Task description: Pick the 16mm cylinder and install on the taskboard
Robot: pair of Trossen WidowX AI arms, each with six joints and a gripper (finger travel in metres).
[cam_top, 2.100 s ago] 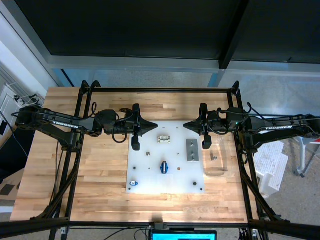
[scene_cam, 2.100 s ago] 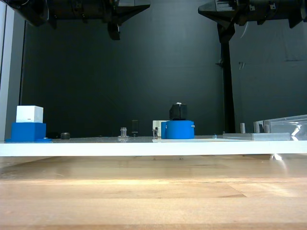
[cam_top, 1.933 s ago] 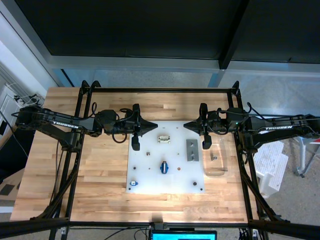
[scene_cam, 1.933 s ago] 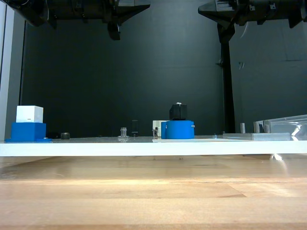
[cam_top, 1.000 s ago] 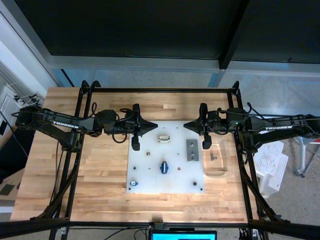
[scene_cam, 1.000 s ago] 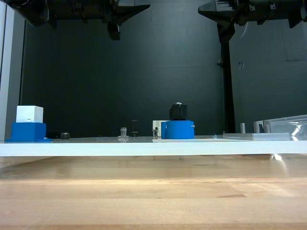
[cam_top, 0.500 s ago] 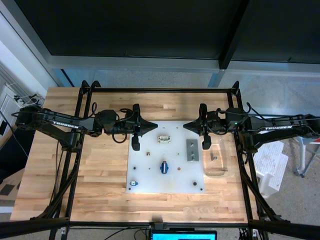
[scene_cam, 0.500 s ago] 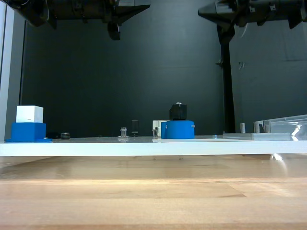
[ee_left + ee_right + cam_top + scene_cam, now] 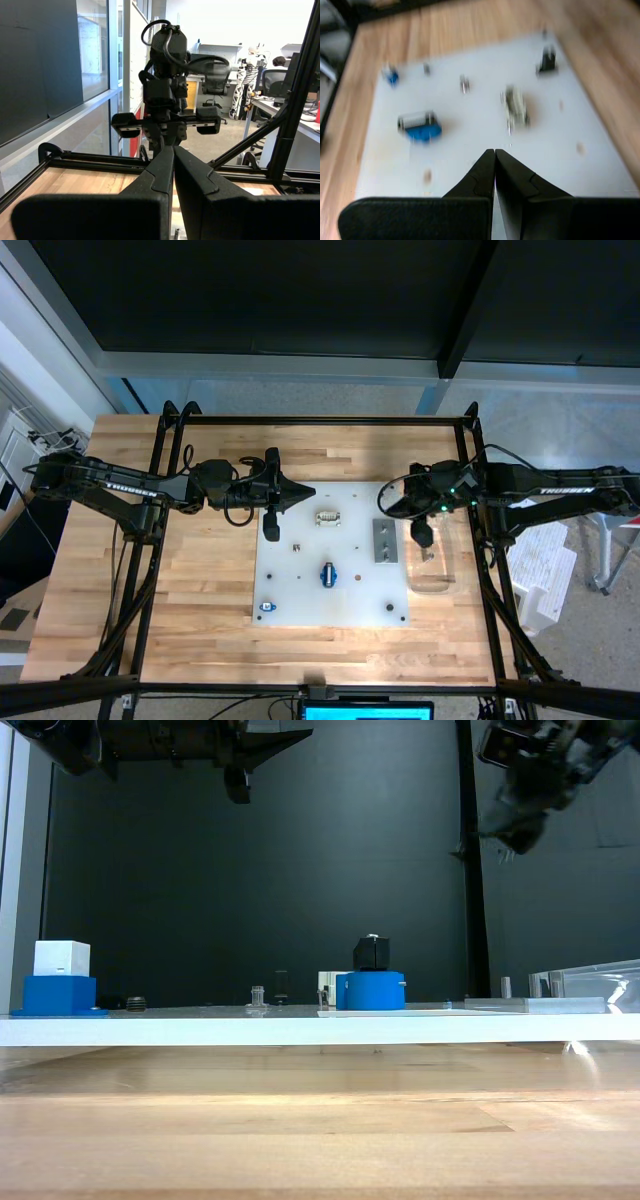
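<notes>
I've got the 16mm cylinder [image 9: 427, 554] as a tiny grey speck lying inside the clear plastic tray [image 9: 432, 588], off the right edge of the taskboard [image 9: 300, 580]. Nothing is touching it. Just across the tray wall, on the board, sits the grey metal block [image 9: 384, 540]. The blue fitting [image 9: 327, 575] stands near the board's middle, and the beige connector [image 9: 327, 517] is toward the far side.

The right gripper [image 9: 494, 151] is tilted downward above the board's far right part, close to the tray but well above it. Its wrist camera looks down on a blurred white plate, and the two fingers are pressed together with nothing between them. In the low view it hangs high over the table at a slant.

The left gripper [image 9: 173, 148] hovers level over the board's far left edge, pointing inward. Its fingers are together too, and they hold nothing.
</notes>
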